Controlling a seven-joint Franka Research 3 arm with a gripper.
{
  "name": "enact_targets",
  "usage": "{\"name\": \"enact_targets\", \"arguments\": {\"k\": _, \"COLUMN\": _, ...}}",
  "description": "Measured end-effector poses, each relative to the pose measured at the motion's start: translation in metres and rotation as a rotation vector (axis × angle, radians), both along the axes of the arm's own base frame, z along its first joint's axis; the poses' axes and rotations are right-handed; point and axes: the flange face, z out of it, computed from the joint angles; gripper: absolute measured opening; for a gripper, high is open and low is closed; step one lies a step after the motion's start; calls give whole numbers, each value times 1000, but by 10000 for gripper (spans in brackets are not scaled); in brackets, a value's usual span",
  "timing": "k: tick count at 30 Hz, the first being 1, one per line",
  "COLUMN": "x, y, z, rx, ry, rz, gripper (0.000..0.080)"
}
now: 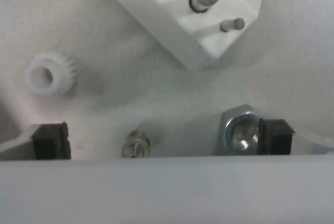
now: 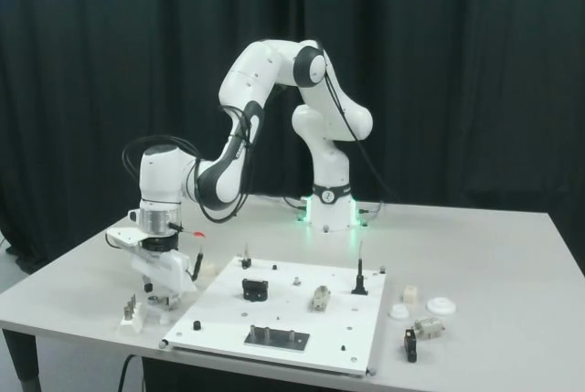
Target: Pick BNC.
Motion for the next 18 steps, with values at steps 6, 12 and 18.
{"name": "enact_targets", "arguments": {"k": 6, "x": 4, "y": 3, "z": 4, "rx": 28, "ry": 21, "rz": -73, "gripper": 800}}
{"name": "enact_targets", "arguments": {"k": 12, "x": 7, "y": 4, "z": 8, "rx": 35, "ry": 30, "rz": -72, "gripper": 800}}
{"name": "enact_targets", "arguments": {"k": 18, "x": 6, "y": 4, "z": 8, "rx": 37, "ry": 35, "rz": -72, "gripper": 800}}
